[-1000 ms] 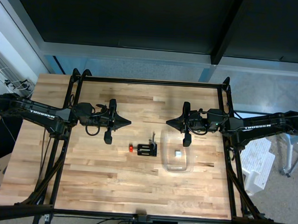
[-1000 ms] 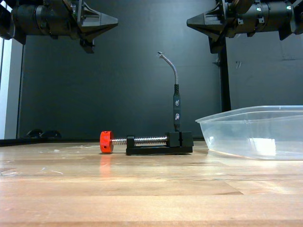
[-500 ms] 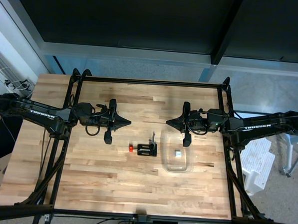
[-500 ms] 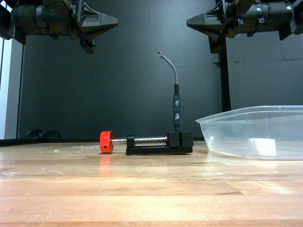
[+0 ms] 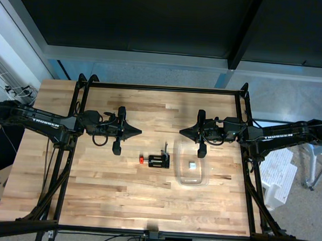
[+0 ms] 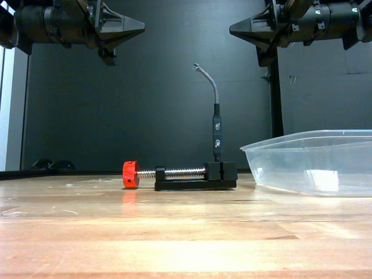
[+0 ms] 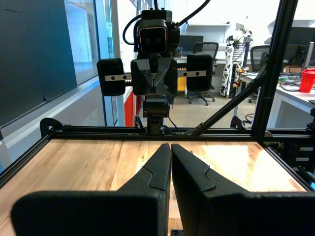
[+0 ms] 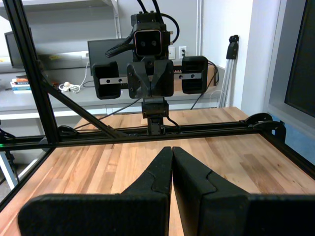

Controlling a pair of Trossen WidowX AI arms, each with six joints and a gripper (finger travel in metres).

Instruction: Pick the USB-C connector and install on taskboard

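The taskboard (image 5: 158, 161) is a small black block with an orange-red knob (image 6: 130, 174), lying mid-table in the high and low views (image 6: 195, 176). The USB-C connector (image 6: 216, 132), a slim dark plug with a silvery braided stub, stands upright in the block's right end (image 5: 163, 152). My left gripper (image 5: 140, 132) hovers high above the table, up and left of the block (image 6: 142, 25), fingers shut and holding nothing (image 7: 171, 145). My right gripper (image 5: 181, 132) hovers equally high, above and right of the block (image 6: 231, 26), also shut and holding nothing (image 8: 172, 148).
A clear plastic tray (image 5: 178, 170) lies just right of the block (image 6: 314, 163) with a tiny white square piece (image 5: 192, 165) inside. A black frame (image 5: 162, 89) borders the table. Each wrist view shows the opposite arm (image 7: 155, 49) (image 8: 150, 64).
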